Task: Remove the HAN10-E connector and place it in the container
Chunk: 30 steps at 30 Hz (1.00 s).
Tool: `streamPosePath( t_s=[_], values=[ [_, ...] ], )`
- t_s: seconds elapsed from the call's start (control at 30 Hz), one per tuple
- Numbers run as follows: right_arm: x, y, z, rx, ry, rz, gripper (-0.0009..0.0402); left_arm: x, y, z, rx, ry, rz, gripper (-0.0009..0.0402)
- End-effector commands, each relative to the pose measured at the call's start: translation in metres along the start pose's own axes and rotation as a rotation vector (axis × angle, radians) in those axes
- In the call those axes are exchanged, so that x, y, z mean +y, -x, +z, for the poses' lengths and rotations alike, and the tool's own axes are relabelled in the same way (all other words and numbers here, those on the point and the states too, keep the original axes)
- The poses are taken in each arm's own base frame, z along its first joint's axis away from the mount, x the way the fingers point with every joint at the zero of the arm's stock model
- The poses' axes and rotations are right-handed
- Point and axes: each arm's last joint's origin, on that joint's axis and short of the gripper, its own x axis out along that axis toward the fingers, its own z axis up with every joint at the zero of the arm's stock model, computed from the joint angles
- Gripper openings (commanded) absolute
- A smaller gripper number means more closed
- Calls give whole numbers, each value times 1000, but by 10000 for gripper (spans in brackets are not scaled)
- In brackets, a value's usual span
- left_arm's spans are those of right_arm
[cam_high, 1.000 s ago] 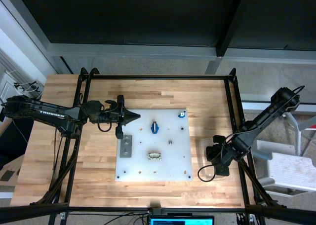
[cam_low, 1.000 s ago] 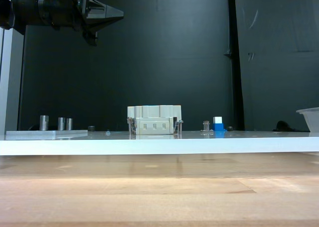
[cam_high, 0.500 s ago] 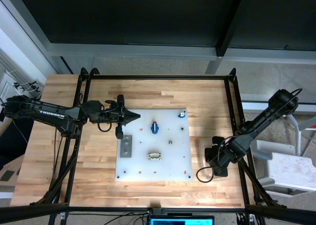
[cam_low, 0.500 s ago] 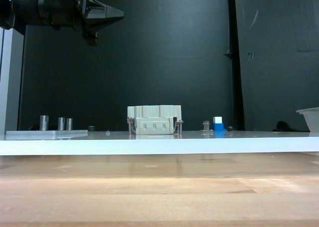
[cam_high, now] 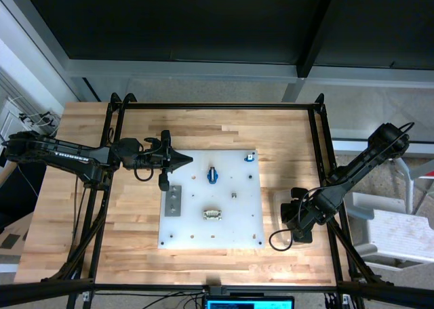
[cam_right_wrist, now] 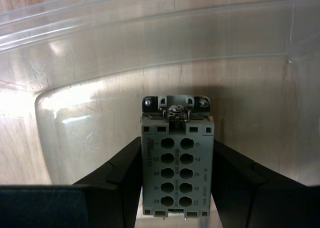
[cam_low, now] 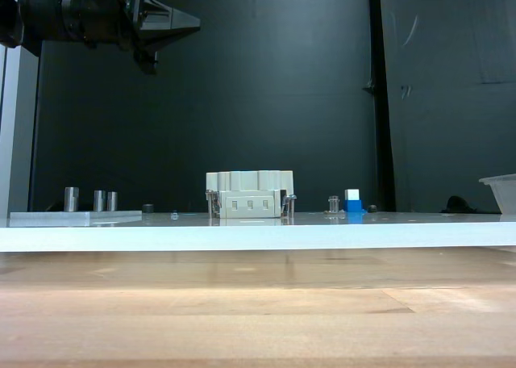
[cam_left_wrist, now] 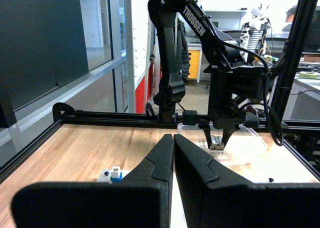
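Note:
The HAN10-E connector (cam_right_wrist: pixel 177 160), a grey-beige block with a double row of pin holes and metal screws at its end, is held between the fingers of my right gripper (cam_right_wrist: pixel 177 155). It hangs just over the floor of the container (cam_right_wrist: pixel 100 103), a clear plastic tray. From above, my right gripper (cam_high: pixel 296 219) points down at the container (cam_high: pixel 278 202), right of the white board. I cannot tell whether the connector touches the tray floor. My left gripper (cam_high: pixel 187 160) is shut and empty, hovering high over the board's far left edge (cam_low: pixel 192 18).
The white board (cam_high: pixel 237 236) carries a beige socket housing (cam_high: pixel 213 215), a grey metal plate with holes (cam_high: pixel 175 201), a blue part (cam_high: pixel 212 175) and a small blue-white piece (cam_high: pixel 249 157). A black frame rail (cam_high: pixel 324 160) runs beside the right arm.
My right gripper has shifted slightly toward the near edge over the container, still holding the connector. The left arm has not moved.

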Motion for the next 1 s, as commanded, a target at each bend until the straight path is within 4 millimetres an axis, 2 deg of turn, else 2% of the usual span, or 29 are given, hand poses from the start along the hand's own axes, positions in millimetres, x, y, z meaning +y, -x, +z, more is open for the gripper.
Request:
streamPosePath(
  t_s=[0.03, 0.23, 0.43, 0.57, 0.73, 1.0],
  values=[
    [1, 0, 1, -4, -8, 6, 97, 0, 0, 0, 0, 0, 0, 0],
    [1, 0, 1, -9, -19, 5, 187, 0, 0, 0, 0, 0, 0, 0],
    [1, 1, 1, -9, -18, 6, 244, 0, 0, 0, 0, 0, 0, 0],
    [1, 1, 0, -9, -17, 7, 259, 0, 0, 0, 0, 0, 0, 0],
    [0, 5, 0, -17, -14, 16, 258, 0, 0, 0, 0, 0, 0, 0],
    [-3, 33, 2, -8, -15, 8, 259, 0, 0, 0, 0, 0, 0, 0]
  ],
)
